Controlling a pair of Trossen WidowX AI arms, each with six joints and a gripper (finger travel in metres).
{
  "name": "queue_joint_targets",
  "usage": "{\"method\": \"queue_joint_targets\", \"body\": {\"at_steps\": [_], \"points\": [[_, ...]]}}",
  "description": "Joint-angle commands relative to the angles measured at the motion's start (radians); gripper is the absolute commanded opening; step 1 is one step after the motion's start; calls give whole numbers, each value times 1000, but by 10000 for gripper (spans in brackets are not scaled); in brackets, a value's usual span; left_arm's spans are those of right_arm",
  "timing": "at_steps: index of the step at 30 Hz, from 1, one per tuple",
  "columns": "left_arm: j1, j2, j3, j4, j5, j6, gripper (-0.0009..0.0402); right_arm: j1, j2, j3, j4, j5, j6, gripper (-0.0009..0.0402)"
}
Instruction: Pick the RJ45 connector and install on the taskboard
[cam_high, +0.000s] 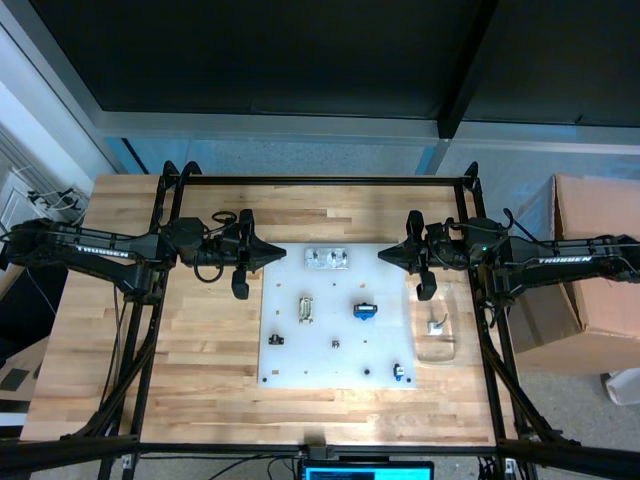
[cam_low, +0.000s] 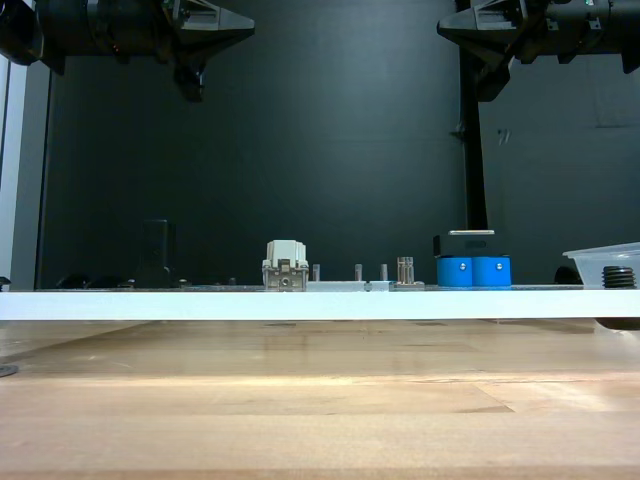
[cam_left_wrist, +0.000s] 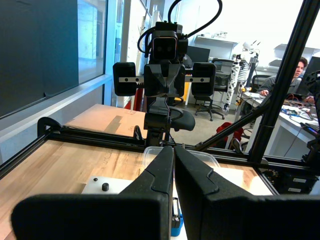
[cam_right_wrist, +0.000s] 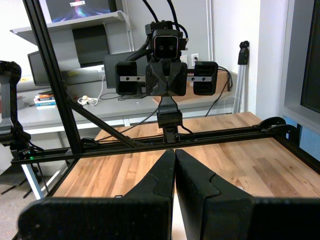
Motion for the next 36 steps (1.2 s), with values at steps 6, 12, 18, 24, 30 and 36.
{"method": "queue_joint_targets", "body": {"at_steps": [6,12,18,24,30,36], "points": [[0,0,0,0,0,0,0,5,-14,91,-271,0,19,0],[0,0,0,0,0,0,0,60,-15,291,-791,2,-12,0],[0,0,0,1,0,0,0,148,-15,454,-1229,95,33,0],[0,0,0,1,0,0,0,240,-15,540,-1494,111,124,0],[0,0,0,0,0,0,0,336,-13,542,-1654,132,206,0],[0,0,0,0,0,0,0,404,-2,536,-1688,133,262,0]]}}
